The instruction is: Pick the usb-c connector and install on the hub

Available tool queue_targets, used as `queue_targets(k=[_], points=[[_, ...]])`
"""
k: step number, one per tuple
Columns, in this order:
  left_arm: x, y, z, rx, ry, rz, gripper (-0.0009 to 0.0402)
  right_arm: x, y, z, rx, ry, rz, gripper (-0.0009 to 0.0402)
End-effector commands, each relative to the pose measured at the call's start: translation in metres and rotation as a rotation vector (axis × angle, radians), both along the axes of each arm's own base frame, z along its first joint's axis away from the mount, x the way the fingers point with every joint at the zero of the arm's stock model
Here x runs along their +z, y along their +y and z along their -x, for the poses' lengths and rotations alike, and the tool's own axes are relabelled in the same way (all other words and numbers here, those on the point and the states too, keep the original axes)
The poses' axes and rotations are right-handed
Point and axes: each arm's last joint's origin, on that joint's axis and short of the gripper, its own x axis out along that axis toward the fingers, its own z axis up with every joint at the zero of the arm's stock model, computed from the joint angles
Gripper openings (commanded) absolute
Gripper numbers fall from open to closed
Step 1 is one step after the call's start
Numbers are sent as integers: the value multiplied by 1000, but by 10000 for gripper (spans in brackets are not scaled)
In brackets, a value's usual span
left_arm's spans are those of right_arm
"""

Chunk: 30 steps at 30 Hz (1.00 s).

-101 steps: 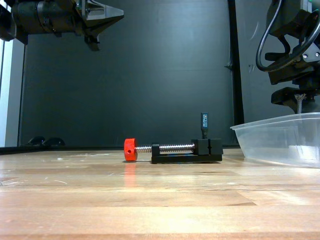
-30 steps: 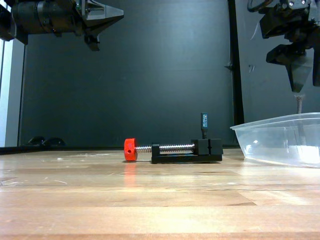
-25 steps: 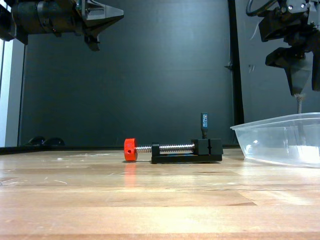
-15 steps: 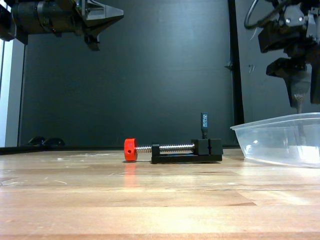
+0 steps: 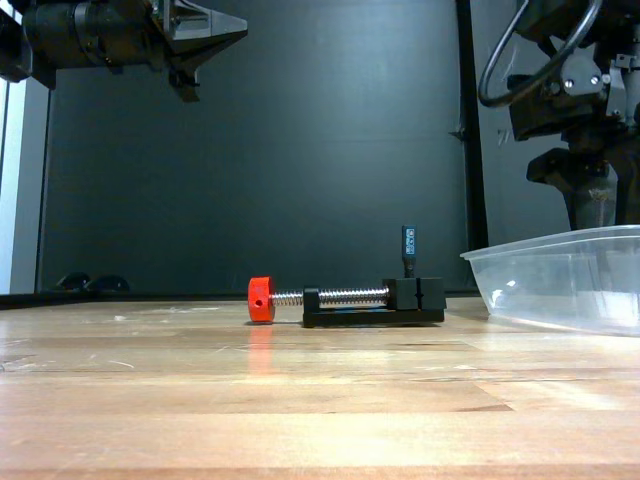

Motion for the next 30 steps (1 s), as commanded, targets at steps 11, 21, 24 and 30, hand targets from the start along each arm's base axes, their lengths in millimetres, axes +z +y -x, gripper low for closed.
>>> queue_targets(k=[11,21,24,30], points=[[0,0,0,0,0,0,0,-16,0,0,1,7,3,212],[0,0,0,0,0,0,0,-17,0,-1,2,-6,-1,195],[0,0,0,0,0,0,0,-17,0,-1,2,-6,-2,177],[0,0,0,0,0,0,0,-17,0,-1,1,-7,-2,143]])
